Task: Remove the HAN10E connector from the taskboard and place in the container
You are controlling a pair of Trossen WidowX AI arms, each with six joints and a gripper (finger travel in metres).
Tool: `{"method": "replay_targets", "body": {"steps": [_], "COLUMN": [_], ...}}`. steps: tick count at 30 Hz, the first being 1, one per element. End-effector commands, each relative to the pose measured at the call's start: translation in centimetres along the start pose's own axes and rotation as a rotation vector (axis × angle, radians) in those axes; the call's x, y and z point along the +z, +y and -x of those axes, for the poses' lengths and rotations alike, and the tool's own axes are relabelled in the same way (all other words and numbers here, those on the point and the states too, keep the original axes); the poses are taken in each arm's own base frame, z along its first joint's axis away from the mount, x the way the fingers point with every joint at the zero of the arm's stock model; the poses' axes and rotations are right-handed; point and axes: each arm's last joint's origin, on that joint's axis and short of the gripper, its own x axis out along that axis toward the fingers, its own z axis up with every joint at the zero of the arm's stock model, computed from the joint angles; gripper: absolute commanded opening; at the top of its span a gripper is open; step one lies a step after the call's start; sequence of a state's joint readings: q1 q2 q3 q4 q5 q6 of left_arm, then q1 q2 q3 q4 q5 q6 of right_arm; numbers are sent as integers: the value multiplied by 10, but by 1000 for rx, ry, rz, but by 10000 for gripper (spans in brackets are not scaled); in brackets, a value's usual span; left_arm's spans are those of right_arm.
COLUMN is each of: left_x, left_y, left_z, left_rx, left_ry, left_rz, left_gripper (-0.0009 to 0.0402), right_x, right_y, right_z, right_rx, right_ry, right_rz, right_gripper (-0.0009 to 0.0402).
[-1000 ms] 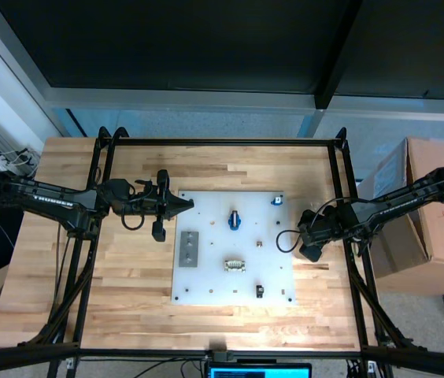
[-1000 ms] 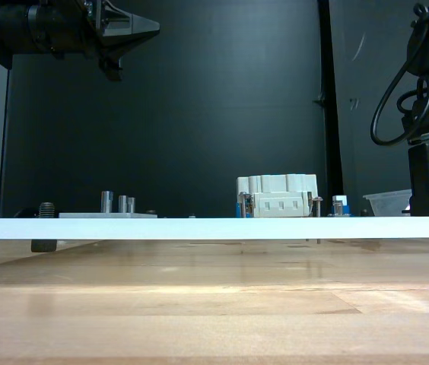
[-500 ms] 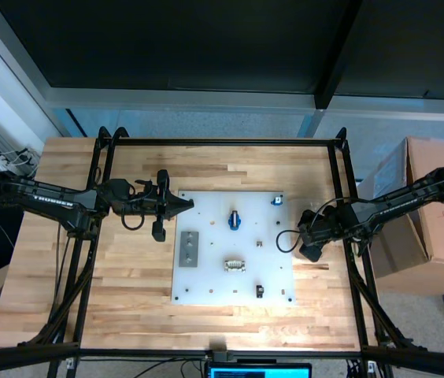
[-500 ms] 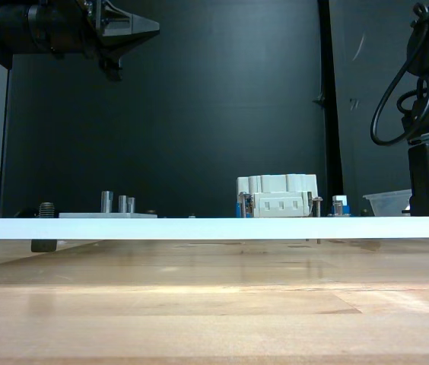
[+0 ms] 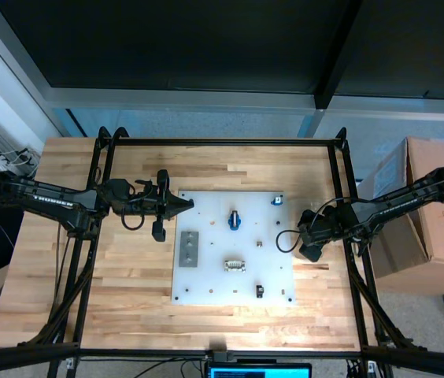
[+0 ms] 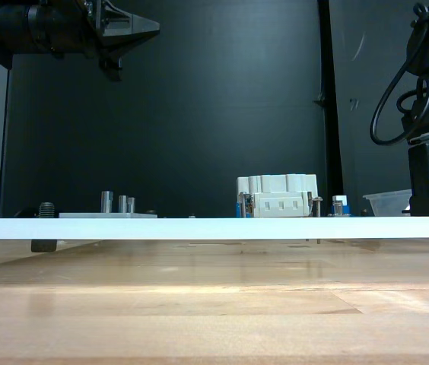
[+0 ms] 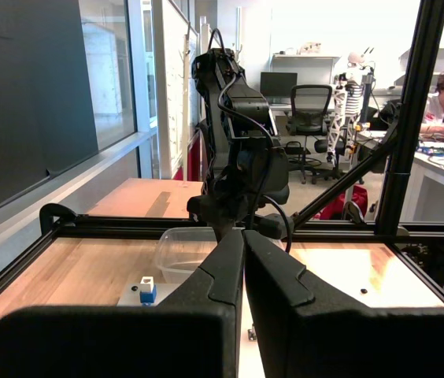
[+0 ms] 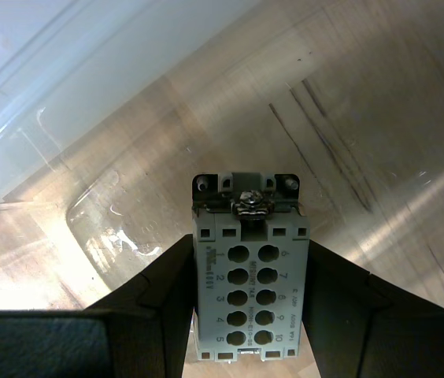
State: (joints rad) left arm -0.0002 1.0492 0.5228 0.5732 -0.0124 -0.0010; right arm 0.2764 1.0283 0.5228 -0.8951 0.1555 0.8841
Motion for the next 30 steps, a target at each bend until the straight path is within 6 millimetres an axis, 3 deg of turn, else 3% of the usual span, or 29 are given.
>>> {"method": "replay_targets", "body": {"steps": [1,30], "left_x": [0,0], "left_y": [0,0], "left_z": [0,0], "left_rx": [0,0], "left_ry": [0,0], "left_rz": [0,0], "left_gripper": [0,0], "right_x": [0,0], "right_y": [0,1], "right_z": [0,0], "right_rx": [1,15], "right_ry": [0,11], "right_rz": [1,-19], "right_gripper": [20,22]}}
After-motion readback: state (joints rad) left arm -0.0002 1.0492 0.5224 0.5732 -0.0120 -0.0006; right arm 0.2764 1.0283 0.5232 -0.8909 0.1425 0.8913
